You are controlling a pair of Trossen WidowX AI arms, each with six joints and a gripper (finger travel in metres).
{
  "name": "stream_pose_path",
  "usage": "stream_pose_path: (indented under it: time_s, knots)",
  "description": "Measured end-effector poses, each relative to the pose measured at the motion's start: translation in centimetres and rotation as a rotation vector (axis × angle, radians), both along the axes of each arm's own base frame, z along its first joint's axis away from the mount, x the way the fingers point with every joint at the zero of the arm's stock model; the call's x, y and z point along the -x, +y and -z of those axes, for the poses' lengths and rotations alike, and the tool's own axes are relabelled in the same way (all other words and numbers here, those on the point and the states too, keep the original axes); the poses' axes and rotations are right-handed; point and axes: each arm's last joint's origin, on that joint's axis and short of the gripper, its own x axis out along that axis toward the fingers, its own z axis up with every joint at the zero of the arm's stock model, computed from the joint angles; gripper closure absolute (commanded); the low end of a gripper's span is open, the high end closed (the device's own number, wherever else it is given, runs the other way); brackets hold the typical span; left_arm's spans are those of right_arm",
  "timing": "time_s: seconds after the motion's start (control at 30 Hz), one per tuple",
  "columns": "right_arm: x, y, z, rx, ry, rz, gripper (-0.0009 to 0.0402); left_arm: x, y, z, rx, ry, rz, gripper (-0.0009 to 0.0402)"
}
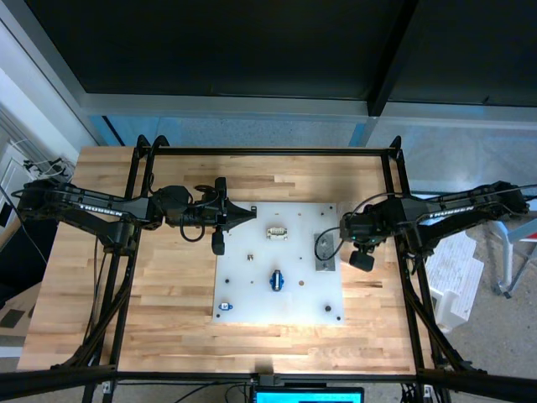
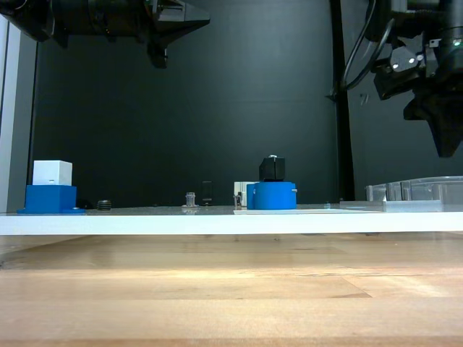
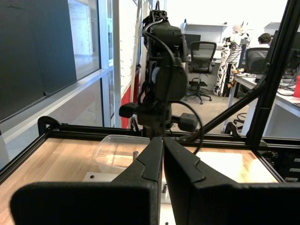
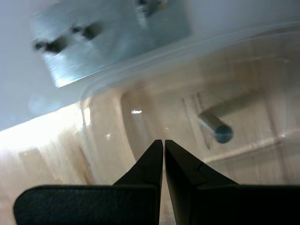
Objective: Pick the 16mm cylinder and install on the taskboard
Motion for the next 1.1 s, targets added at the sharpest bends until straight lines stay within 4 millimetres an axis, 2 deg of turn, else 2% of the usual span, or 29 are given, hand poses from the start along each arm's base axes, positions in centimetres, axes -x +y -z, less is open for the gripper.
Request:
stream_pose_path:
  time_s: [0.13, 0.43, 0.67, 0.83, 1.1]
  knots:
    - [-0.1, -1.2, 0.0, 0.01, -0.003, 0.066, 0.0367, 0.0, 0.0, 0.0, 0.0, 0.0, 0.0, 0.0392]
    - [0.3, -3.1, 0.3, 0.008, 0.024, 0.204, 0.0256, 0.0, 0.0, 0.0, 0.0, 0.0, 0.0, 0.0392]
    - [0.7, -4.2, 0.7, 0.0, 0.036, 0.32, 0.0198, 0.0, 0.0, 0.0, 0.0, 0.0, 0.0, 0.0392]
    - [0.9, -4.4, 1.3, -0.002, 0.054, 0.345, 0.0179, 0.0, 0.0, 0.0, 0.0, 0.0, 0.0, 0.0392]
    - [1.1, -4.4, 2.8, -0.008, 0.053, 0.391, 0.0188, 0.0, 0.0, 0.0, 0.0, 0.0, 0.0, 0.0392]
